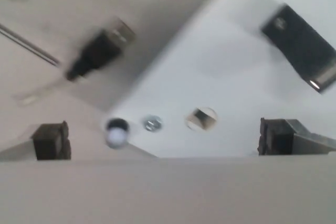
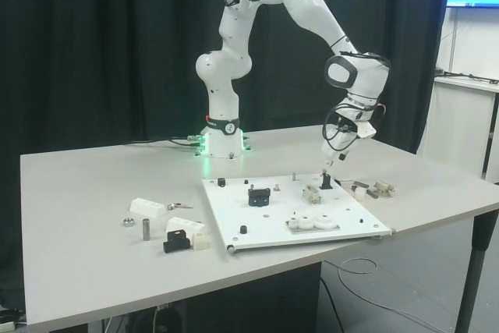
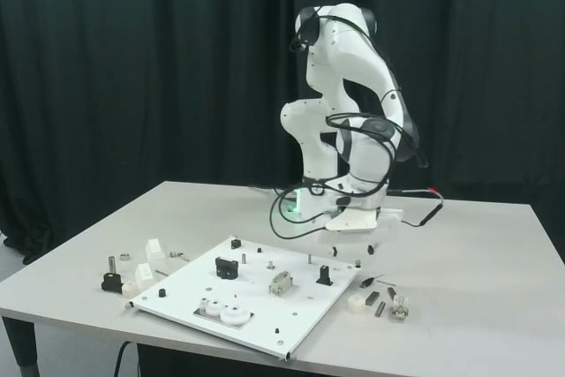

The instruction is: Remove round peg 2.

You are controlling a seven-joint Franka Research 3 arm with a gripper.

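Hovering with fingers spread and empty, the gripper (image 1: 165, 142) sits above the small peg (image 1: 116, 132) near the white board's (image 2: 273, 220) far-right corner — probably light, stiff, slippery — best pinched across its round top.

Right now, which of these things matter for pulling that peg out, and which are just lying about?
Job: end effector, open; white board; thin upright peg on it, probably the target.
Lying about: white block; grey cylinder; black bracket; small parts right of the board.
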